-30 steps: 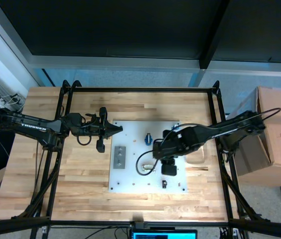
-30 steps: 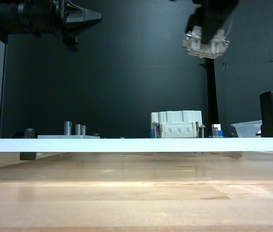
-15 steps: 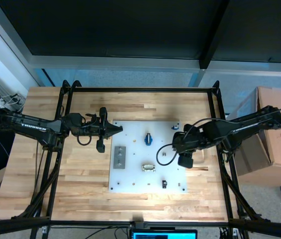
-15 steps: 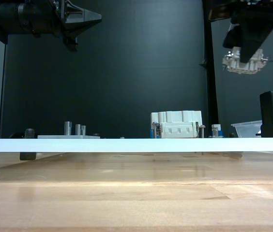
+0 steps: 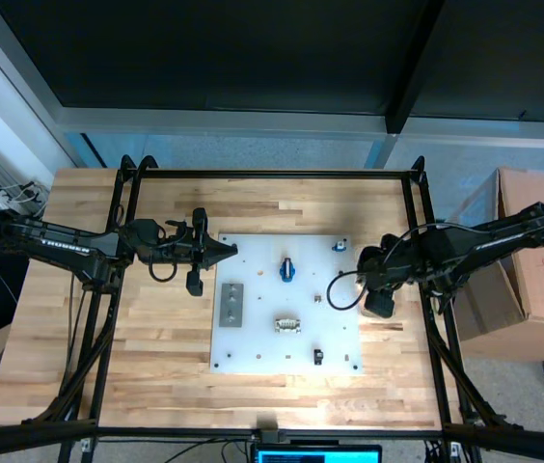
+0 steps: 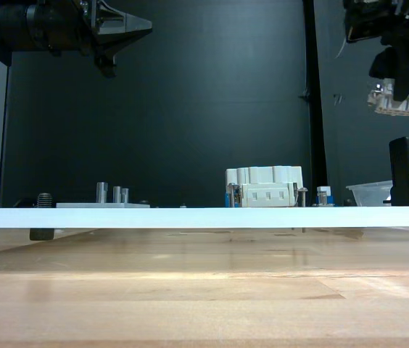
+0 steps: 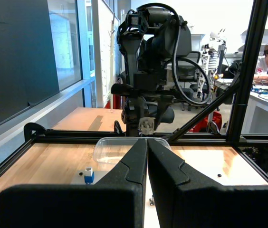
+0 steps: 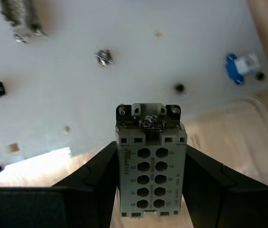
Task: Remove the HAN10E connector from the taskboard and place in the container
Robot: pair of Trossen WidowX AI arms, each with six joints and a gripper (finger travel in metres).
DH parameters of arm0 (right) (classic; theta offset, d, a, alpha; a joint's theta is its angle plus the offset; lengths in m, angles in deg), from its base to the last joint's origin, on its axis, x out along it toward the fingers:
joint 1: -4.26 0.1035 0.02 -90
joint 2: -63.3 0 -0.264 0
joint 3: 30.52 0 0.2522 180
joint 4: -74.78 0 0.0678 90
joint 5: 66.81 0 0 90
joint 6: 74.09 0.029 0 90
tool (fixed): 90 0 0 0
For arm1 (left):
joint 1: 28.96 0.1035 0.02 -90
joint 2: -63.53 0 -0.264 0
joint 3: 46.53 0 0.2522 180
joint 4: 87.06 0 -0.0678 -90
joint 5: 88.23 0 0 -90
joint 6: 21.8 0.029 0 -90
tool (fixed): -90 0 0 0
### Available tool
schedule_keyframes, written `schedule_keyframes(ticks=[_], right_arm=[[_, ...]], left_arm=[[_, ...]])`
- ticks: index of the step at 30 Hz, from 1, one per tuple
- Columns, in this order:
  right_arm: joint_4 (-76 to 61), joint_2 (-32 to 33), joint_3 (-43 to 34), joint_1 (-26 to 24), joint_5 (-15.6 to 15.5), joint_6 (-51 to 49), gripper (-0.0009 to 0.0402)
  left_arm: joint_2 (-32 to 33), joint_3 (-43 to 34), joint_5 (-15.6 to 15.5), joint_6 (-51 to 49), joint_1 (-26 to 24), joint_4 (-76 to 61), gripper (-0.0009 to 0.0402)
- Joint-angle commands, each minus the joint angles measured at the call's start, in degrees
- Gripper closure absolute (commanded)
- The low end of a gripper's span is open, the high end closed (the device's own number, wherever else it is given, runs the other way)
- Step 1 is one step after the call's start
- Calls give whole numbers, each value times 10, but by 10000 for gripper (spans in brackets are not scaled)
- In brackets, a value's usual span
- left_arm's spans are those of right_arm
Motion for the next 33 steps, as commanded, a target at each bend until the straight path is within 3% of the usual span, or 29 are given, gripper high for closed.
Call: schedule_keyframes(ticks=[1,22,27,33], right_arm=[[-5,-18,11,0,10,12,373],[14,-46,158,-1,3,127,373],[68,-46,189,-1,-22,129,373],[90,-46,212,-1,-22,142,373]], left_arm=[[0,0,0,0,0,0,393],[0,0,0,0,0,0,393],[0,0,0,0,0,0,393],[0,0,0,0,0,0,393]])
